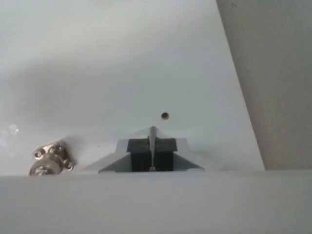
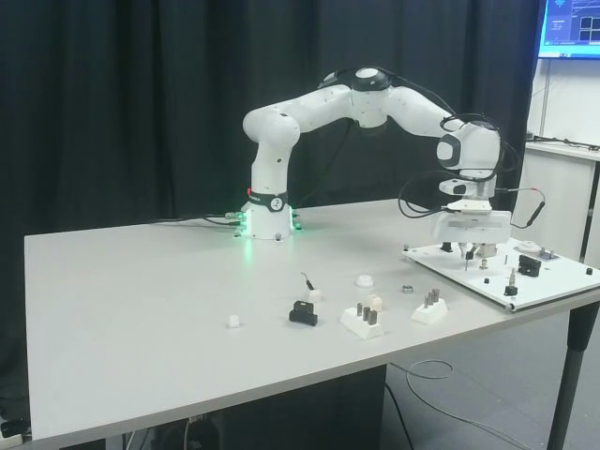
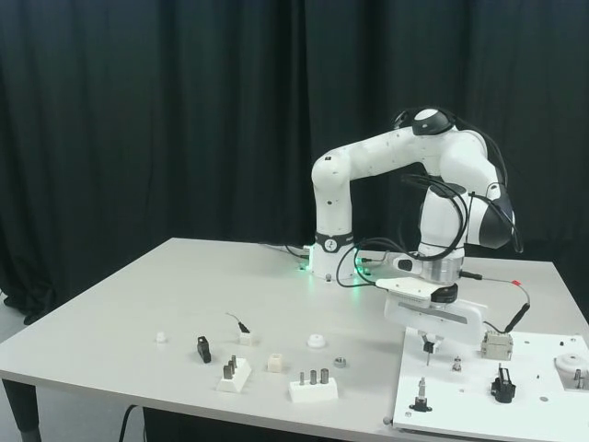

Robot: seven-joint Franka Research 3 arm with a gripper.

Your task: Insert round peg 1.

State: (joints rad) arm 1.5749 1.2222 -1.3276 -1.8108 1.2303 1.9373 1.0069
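My gripper (image 1: 152, 152) is shut on a thin grey round peg (image 1: 153, 139) that sticks out straight between the black pads. The peg's tip hangs just above the white board (image 1: 122, 73), a short way from a small round hole (image 1: 165, 115), not in it. In the room views the gripper (image 2: 466, 247) (image 3: 427, 344) points straight down over the near part of the white board (image 2: 553, 281) (image 3: 479, 396) at the table's right end. The peg (image 3: 427, 349) shows as a short pin below the fingers.
A metal flanged connector (image 1: 51, 158) is bolted to the board near the gripper. Other fittings stand on the board (image 3: 502, 385) (image 2: 529, 265). On the grey table lie two white peg holders (image 2: 364, 317) (image 2: 430, 307), a black part (image 2: 302, 313) and small white pieces (image 2: 232, 321).
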